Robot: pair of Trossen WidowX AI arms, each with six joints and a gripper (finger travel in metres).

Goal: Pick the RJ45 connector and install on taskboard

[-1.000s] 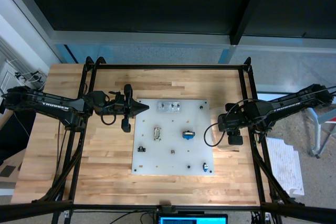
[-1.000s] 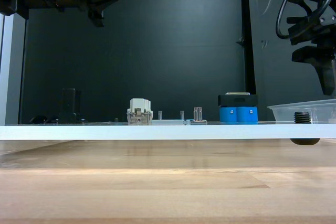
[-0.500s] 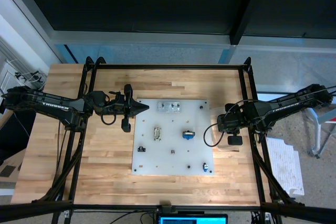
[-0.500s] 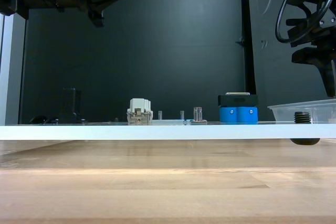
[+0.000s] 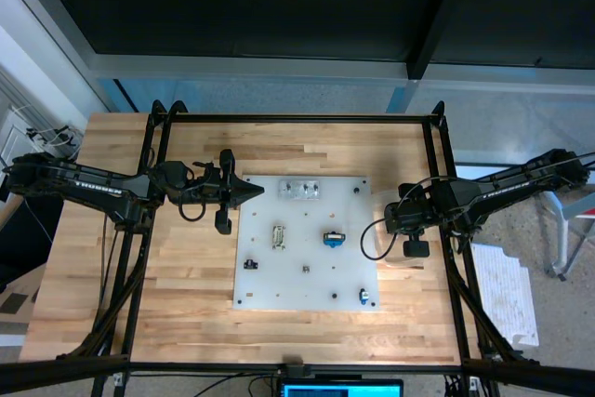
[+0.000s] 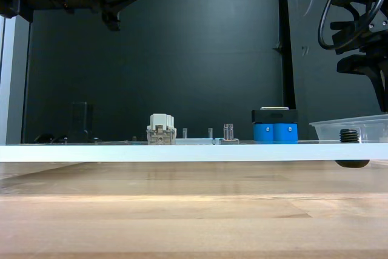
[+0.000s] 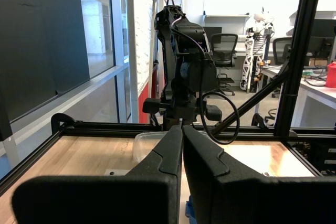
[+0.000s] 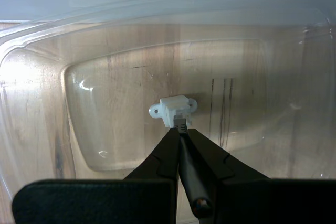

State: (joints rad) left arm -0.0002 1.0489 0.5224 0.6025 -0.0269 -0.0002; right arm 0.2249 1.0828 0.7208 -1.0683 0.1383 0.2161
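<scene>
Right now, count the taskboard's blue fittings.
2: blue fitting near taskboard centre, another at near right corner. Left gripper: above far left edge. Right gripper: over tray, gripping RJ45 connector.

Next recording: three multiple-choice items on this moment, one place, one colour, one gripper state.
1. The right gripper hangs over: A the clear tray beside the taskboard; B the table's left edge; C its near edge.
2. The black-capped fitting is: A red; B blue; C green.
3. The left gripper, raised at the board's far-left corner, is: A open; B gripping a screw; C shut, empty.
A: tray fills its wrist view, where it grips the RJ45 connector. B: low view. C: fingers meet, nothing between.
</scene>
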